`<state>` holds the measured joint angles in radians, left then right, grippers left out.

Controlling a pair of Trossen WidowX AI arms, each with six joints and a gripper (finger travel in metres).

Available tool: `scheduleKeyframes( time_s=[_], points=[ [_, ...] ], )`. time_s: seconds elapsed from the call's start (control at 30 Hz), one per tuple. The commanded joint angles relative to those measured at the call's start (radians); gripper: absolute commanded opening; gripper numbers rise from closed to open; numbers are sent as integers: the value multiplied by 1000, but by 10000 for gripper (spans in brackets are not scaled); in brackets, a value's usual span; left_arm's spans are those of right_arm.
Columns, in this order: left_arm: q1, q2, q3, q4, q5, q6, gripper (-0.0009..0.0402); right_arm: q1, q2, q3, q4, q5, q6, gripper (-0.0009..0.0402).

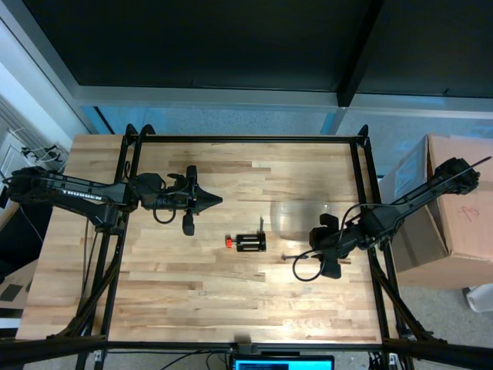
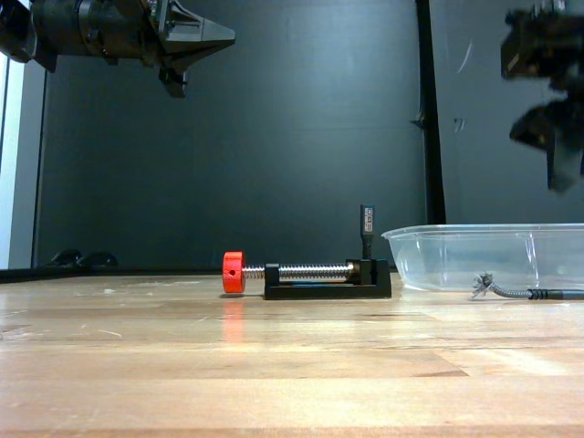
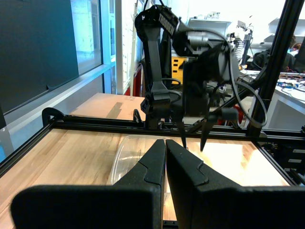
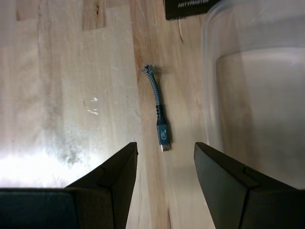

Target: Remove the USB-C connector from the USB-C receptacle and place in the container

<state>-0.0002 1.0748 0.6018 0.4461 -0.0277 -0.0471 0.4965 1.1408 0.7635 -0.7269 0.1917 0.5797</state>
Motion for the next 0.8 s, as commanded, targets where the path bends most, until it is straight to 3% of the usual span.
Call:
scheduleKeyframes(
  time_s=[0.03,0.4,0.8],
  points=[
    [0,0,0,0,0,0,0,-1,8,103,-132,0,-13,165],
    [0,0,0,0,0,0,0,-1,106,413,-488,-1,-37,165],
    [0,0,0,0,0,0,0,-1,120,442,-507,-10,-37,165]
  ],
)
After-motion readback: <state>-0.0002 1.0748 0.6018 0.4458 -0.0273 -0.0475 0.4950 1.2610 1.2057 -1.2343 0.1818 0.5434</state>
